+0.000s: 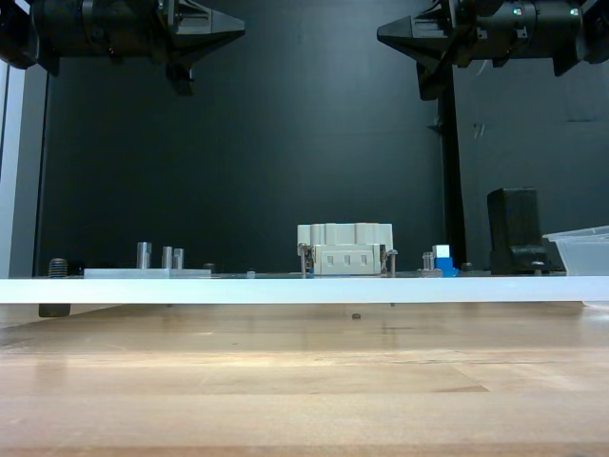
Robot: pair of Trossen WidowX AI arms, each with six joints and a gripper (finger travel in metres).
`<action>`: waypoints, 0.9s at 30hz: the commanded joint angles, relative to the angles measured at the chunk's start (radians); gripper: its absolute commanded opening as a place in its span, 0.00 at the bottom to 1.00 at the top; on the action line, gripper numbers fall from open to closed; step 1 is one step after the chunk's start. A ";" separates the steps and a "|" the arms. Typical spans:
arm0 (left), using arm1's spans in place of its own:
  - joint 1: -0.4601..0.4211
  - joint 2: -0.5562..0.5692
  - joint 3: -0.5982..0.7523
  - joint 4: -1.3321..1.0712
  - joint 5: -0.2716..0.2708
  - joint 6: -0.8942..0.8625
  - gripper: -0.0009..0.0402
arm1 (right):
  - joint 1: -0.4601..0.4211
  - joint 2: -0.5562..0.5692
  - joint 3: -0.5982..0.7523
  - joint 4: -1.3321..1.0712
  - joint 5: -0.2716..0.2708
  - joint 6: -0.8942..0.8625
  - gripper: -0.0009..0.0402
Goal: Pick the 16mm bar and place in it's hole on the taskboard
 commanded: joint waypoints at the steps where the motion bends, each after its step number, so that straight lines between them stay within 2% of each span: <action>1: 0.000 0.000 0.000 0.001 0.000 0.000 0.02 | 0.000 0.000 0.000 0.000 0.000 0.000 0.02; 12: 0.000 0.000 0.000 0.001 0.000 0.000 0.02 | 0.000 0.000 0.000 0.000 -0.002 -0.008 0.02; 14: 0.000 0.000 0.000 0.000 0.000 0.000 0.02 | 0.001 -0.009 0.001 -0.022 -0.028 -0.029 0.02; 21: 0.000 0.000 0.000 0.000 0.000 0.000 0.02 | 0.005 -0.050 0.100 -0.344 -0.031 -0.038 0.02; 27: 0.000 0.000 0.000 0.000 0.000 0.000 0.02 | 0.014 -0.045 0.267 -0.792 -0.025 -0.061 0.02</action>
